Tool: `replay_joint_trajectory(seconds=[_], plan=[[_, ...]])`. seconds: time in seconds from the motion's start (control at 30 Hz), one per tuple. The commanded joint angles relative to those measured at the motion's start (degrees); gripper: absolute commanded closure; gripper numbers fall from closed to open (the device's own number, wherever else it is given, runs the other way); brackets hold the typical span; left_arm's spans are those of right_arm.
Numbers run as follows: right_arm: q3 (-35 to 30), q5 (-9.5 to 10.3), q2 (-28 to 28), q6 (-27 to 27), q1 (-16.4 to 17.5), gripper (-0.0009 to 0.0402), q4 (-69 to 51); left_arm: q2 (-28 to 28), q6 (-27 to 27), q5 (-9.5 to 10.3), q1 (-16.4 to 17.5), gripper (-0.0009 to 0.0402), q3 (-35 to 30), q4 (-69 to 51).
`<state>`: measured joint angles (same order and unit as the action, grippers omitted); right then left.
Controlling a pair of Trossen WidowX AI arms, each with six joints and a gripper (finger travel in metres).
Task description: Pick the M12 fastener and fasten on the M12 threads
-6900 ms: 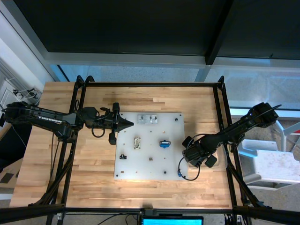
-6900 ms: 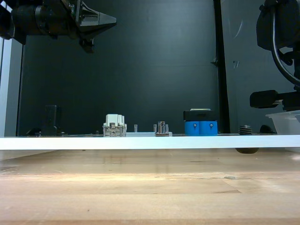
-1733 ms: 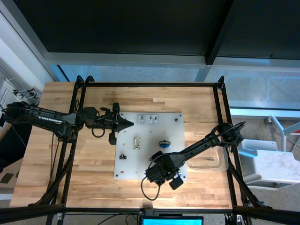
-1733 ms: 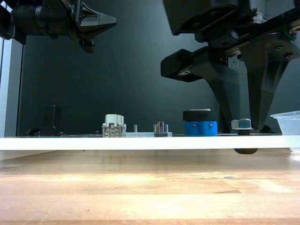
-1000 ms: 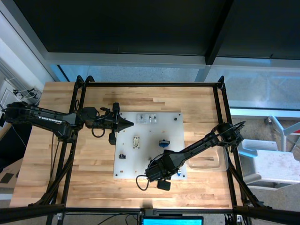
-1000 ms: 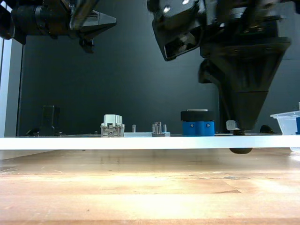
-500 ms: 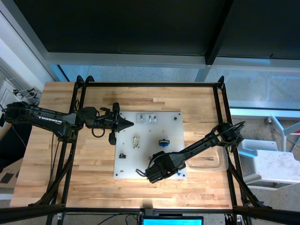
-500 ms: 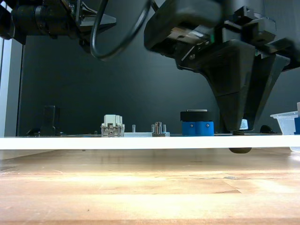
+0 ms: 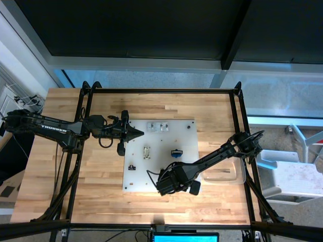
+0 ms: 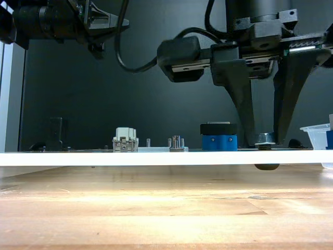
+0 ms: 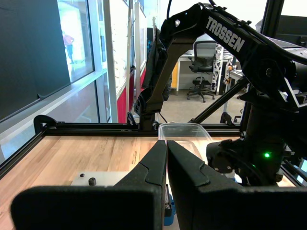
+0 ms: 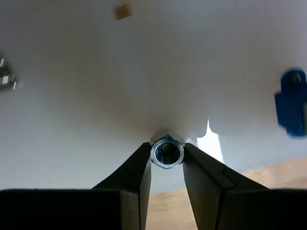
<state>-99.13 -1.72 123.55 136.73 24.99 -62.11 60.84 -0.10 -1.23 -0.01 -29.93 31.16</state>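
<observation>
The small silver nut point(image 10: 264, 138) sits low on its black stud at the near right of the white board point(image 9: 137, 180); only a sliver of the stud shows under it. My right gripper point(image 10: 265, 136) points straight down, its two fingers point(image 12: 140, 165) pressed on opposite sides of the nut point(image 12: 167, 152). The stud's dark tip fills the nut's hole. In the high view the right gripper point(image 9: 175, 184) hides nut and stud. My left gripper point(image 9: 133, 132) hangs shut and holding nothing above the board's far left edge, and its fingers point(image 11: 153, 165) touch.
A clear tray point(image 9: 225, 174) lies on the table right of the board. A blue part point(image 10: 219, 139) stands just left of the right gripper. A cream connector point(image 10: 126, 140) and a small silver post point(image 10: 177, 141) stand mid-board. A black post point(image 9: 189, 127) marks the far right corner.
The right gripper has turned about its own axis over the stud, its camera swinging round to the right. The nut stays at the stud. The left arm has not moved.
</observation>
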Motion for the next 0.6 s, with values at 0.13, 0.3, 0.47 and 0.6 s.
replay_joint_trajectory(seconds=[0.13, 0.3, 0.47, 0.6], plan=[[0.0, 0.22, 0.0, 14.16, 0.02, 0.037, 0.11, 0.02, 0.0, -0.02, 0.0, 0.0393, -0.02, 0.02], [0.0, 0.22, 0.0, 27.52, 0.07, 0.037, 0.17, 0.02, 0.0, -0.02, 0.02, 0.0393, -0.02, 0.02], [0.0, 0.22, 0.0, 37.62, 0.13, 0.037, 0.26, 0.02, 0.0, -0.02, 0.0, 0.0393, -0.02, 0.02], [0.0, 0.22, 0.0, 42.07, 0.15, 0.037, 0.28, 0.02, 0.0, -0.02, 0.0, 0.0393, -0.02, 0.02]])
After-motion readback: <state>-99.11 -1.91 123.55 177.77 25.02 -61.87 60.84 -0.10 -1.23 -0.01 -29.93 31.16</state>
